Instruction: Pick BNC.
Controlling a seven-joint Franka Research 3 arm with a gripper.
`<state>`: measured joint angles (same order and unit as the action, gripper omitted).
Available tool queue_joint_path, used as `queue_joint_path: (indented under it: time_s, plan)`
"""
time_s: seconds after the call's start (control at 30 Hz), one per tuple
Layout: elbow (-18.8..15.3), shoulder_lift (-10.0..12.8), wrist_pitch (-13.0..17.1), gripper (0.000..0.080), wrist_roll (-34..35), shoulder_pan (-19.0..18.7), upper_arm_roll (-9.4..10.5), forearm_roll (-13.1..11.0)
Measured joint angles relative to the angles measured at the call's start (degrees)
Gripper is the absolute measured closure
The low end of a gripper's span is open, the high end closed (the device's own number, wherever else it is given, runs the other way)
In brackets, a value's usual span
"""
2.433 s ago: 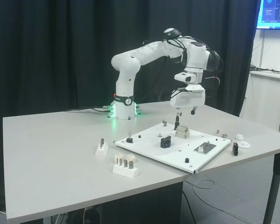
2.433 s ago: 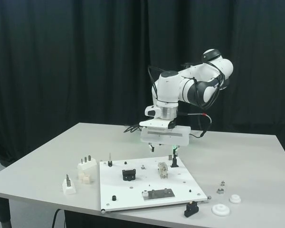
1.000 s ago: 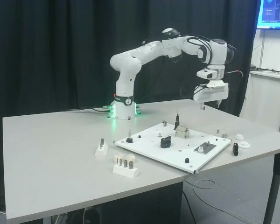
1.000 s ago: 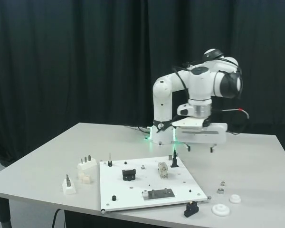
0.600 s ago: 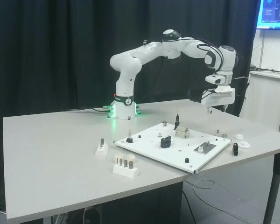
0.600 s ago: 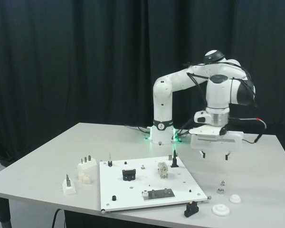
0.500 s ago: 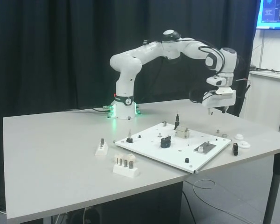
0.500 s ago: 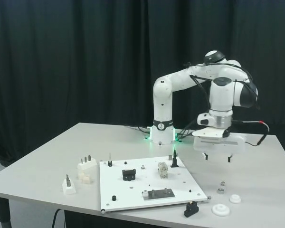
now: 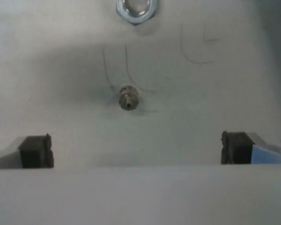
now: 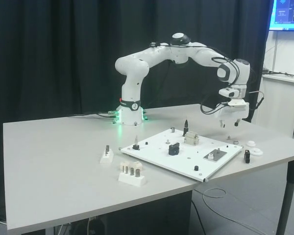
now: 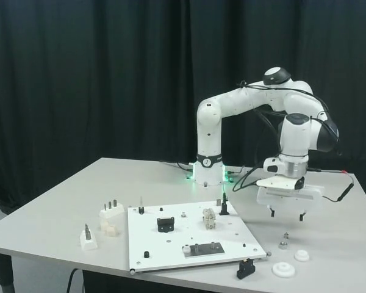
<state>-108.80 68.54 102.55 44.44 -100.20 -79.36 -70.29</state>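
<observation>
The BNC (image 9: 128, 99) is a small grey metal connector standing upright on the grey table, beside the white board. It also shows as a tiny post, the BNC (image 11: 285, 235), and from the other side as the BNC (image 10: 229, 138). My gripper (image 9: 135, 150) hangs above it, open wide, with nothing between its black fingertips (image 9: 35, 151). In the room views the gripper (image 11: 287, 215) is a short way over the connector, apart from it, and the gripper (image 10: 229, 124) points straight down.
A metal nut (image 9: 136, 8) lies close to the BNC, the nut (image 11: 282, 245). The white board (image 11: 189, 235) carries several small fixtures. Two white discs (image 11: 283, 268) and a black part (image 11: 247, 267) lie near the table's edge. White blocks (image 11: 111, 217) stand beyond the board.
The arm has swung from over the board out to the table beside it and come lower, stopping above the BNC. The fingers stay open and hold nothing.
</observation>
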Motion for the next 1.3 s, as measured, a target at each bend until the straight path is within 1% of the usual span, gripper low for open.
queue_joint_path:
  time_s: [0.3, 0.47, 0.63, 0.9, 1.3]
  plan:
    - [0.0, 0.0, 3.7, 0.0003, 1.8, 0.0, 2.82, -0.2]
    - [-0.1, 0.0, 5.0, 0.0003, 2.4, 0.1, 4.04, -0.2]
    - [-0.4, 0.0, 5.9, 0.0003, 2.7, 0.3, 5.14, -0.4]
    - [-0.8, 0.0, 7.2, 0.0003, 2.7, 1.2, 6.79, -2.0]
    - [-0.8, 0.0, 8.0, 0.0003, 2.7, 2.8, 8.2, -3.7]
